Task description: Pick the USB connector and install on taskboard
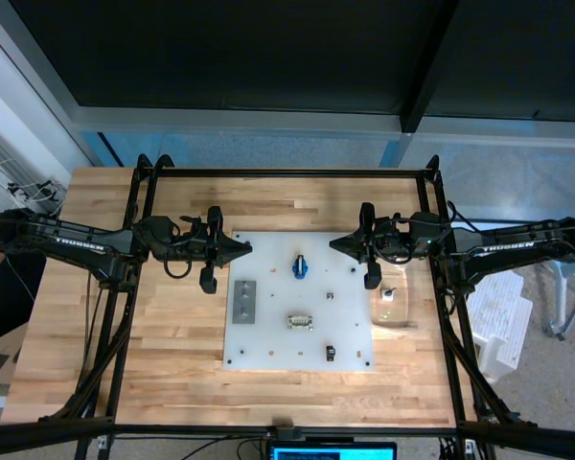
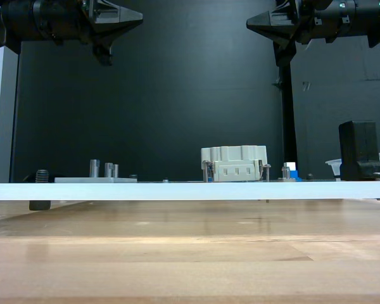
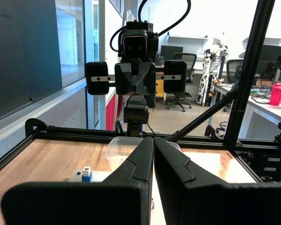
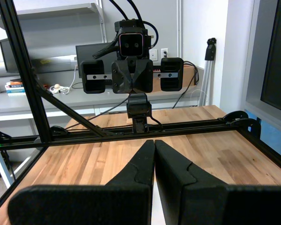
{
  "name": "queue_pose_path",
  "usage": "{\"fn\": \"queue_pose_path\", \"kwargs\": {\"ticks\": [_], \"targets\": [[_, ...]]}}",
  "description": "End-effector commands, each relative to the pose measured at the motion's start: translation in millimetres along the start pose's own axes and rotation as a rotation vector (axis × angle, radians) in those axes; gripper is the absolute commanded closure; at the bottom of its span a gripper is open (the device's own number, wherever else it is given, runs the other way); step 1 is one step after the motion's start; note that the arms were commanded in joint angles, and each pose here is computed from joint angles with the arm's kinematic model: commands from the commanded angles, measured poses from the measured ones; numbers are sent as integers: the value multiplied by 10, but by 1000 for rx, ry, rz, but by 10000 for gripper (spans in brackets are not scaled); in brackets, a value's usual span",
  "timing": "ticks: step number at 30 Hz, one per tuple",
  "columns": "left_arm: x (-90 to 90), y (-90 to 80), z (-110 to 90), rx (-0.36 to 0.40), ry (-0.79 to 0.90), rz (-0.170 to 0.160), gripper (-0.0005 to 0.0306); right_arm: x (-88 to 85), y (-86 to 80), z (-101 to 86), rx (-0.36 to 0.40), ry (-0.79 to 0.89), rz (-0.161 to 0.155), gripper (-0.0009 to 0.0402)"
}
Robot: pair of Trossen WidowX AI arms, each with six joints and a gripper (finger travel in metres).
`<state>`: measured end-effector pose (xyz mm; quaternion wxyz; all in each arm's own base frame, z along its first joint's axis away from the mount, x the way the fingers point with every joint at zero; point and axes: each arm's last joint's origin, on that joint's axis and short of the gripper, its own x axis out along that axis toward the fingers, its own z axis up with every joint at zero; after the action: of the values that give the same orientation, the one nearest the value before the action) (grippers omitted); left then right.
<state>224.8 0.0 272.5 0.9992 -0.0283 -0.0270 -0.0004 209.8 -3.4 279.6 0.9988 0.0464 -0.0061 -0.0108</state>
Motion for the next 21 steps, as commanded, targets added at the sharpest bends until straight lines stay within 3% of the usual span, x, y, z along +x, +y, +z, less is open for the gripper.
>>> {"fn": "queue_pose_path", "kwargs": {"ticks": [1,12,21], "targets": [[1,1,-1,0,0,0,300,1,3,1,3,0,2,393],[1,0,0,0,0,0,300,-5,6,-1,13,4,2,394],[1,1,0,0,0,0,300,-174,9,11,31,144,-12,393]]}}
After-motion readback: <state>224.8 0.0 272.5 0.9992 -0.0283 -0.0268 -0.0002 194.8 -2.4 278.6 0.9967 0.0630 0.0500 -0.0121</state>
